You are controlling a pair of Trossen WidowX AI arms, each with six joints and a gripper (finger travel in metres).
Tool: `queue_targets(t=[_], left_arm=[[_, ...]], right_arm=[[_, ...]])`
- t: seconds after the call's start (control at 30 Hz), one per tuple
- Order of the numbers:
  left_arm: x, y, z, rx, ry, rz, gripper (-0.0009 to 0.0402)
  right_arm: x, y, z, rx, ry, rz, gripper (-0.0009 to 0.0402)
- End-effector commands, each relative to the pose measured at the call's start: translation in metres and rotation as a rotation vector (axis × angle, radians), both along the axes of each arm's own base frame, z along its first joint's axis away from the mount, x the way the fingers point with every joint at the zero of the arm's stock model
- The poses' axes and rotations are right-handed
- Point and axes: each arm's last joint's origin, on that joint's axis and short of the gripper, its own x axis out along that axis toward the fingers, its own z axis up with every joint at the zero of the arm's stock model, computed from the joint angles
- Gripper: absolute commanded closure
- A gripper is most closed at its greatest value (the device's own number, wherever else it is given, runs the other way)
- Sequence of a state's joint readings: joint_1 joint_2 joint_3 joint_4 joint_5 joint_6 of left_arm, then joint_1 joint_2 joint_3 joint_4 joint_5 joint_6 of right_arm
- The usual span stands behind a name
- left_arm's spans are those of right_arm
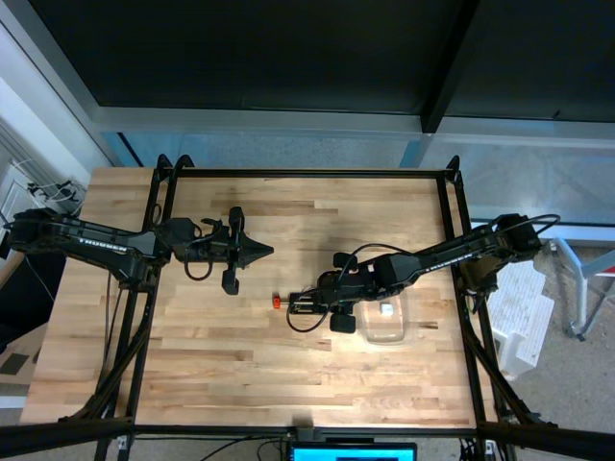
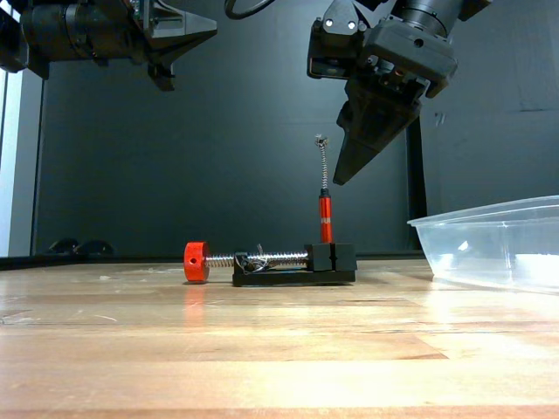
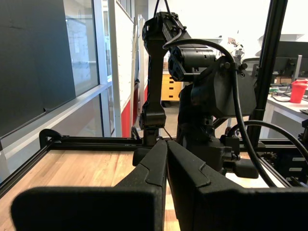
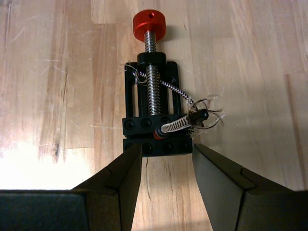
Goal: Pick the RCA connector and install on taskboard
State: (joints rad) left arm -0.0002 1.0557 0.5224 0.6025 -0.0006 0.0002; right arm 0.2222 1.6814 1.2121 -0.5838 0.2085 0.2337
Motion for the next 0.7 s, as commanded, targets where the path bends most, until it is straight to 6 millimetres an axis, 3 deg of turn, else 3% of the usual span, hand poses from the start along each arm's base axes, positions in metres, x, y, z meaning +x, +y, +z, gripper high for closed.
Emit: queue_targets(t=[0.03,0.33,0.7], left_arm=[[0.000,0.000,0.000,0.000,-0.001,0.000,0.0393],[0.000,0.000,0.000,0.000,-0.001,0.000,0.0393],[0.000,0.000,0.000,0.000,-0.001,0.000,0.0393]], right_arm=[[-0.006,-0.001,0.015,0.008,-0.049,0.005,0.0253],[-0.032,-0.014,0.059,0.007,-0.234,0.078,0.0272],[-0.068,-0.043,0.075,0.028,-0.540,0.066,0.0305]])
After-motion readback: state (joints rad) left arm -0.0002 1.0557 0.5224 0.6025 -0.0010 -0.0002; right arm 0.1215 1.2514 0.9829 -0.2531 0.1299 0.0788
